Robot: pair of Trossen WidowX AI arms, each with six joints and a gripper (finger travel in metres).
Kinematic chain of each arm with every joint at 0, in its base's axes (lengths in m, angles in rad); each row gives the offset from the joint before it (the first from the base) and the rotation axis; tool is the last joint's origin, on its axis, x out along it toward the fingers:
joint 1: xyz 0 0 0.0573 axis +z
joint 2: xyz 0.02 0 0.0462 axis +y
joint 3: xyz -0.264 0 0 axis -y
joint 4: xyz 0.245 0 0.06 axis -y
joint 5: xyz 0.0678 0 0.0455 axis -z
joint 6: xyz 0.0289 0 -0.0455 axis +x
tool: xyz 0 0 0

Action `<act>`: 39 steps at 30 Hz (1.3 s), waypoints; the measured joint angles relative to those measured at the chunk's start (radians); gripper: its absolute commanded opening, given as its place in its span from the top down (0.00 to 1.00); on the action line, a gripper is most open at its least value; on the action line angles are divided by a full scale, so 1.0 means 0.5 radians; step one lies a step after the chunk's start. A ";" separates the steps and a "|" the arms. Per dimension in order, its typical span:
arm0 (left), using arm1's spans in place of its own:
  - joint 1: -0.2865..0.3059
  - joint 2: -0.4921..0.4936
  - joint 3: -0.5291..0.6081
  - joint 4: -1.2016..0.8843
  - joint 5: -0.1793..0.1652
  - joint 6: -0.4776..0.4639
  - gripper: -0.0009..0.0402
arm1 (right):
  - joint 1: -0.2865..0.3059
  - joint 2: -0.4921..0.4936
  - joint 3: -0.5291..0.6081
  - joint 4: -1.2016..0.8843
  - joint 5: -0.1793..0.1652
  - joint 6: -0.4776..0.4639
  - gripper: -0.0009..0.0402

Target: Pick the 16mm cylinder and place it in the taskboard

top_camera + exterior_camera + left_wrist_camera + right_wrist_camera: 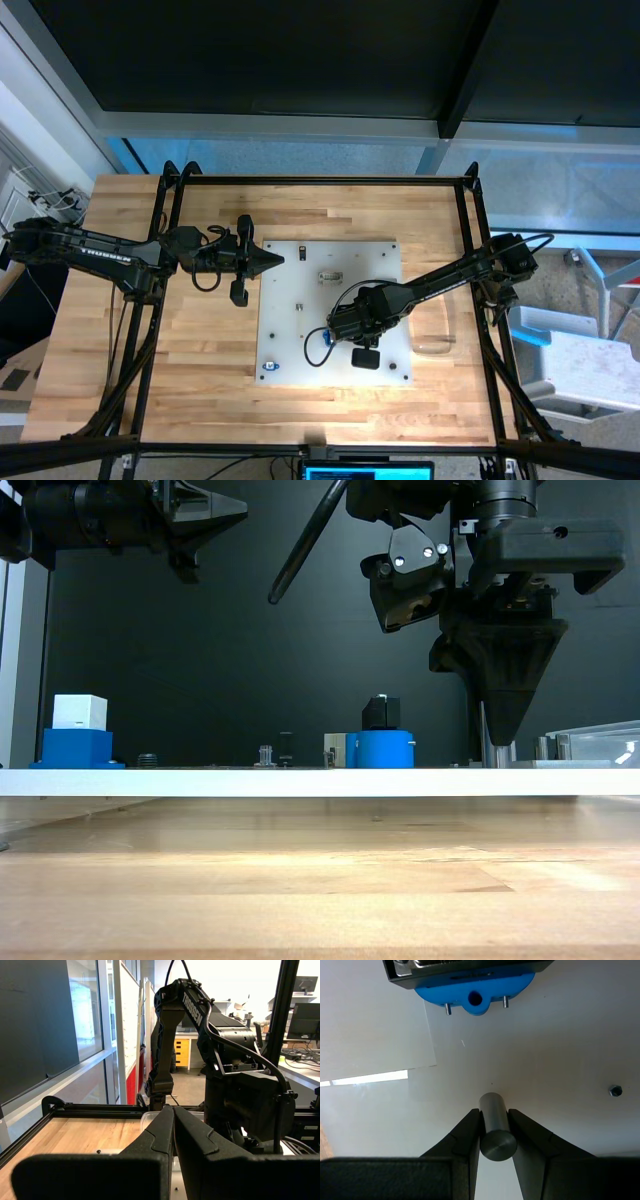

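Right claw [494, 1113]: mine, clamped on 16mm cylinder [497, 1142], upright over taskboard [560, 1045], presumably for insertion. Left claw [272, 260]: together, parked aside.

You get even overhead light on the tabletop [200, 400]. In the low view its near edge blurs; the left tool [238, 514], up high, and the right tool [500, 738], down at the taskboard [300, 781], are black silhouettes. The 16mm cylinder [495, 1127] it pinches shows a soft sheen. Window glare whitens the left wrist view.
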 measured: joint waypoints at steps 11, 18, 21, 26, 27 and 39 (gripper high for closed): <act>0.000 0.000 0.000 0.000 0.000 0.000 0.98 | 0.000 0.000 -0.048 0.058 -0.001 0.001 0.95; 0.000 0.000 -0.001 0.000 0.000 0.000 0.98 | 0.000 0.000 -0.072 0.088 -0.001 0.001 0.95; 0.000 0.000 -0.001 -0.001 0.000 0.000 0.98 | 0.000 0.000 -0.080 0.095 -0.001 0.002 0.95; 0.000 0.000 -0.001 0.000 0.000 0.000 0.98 | 0.000 0.000 -0.082 0.099 -0.001 0.004 0.95; 0.000 0.000 0.000 -0.001 0.000 0.000 0.98 | 0.000 0.000 -0.082 0.099 -0.001 0.004 0.95; 0.000 0.000 0.000 0.000 -0.001 0.000 0.98 | 0.000 0.000 -0.082 0.099 -0.001 0.005 0.90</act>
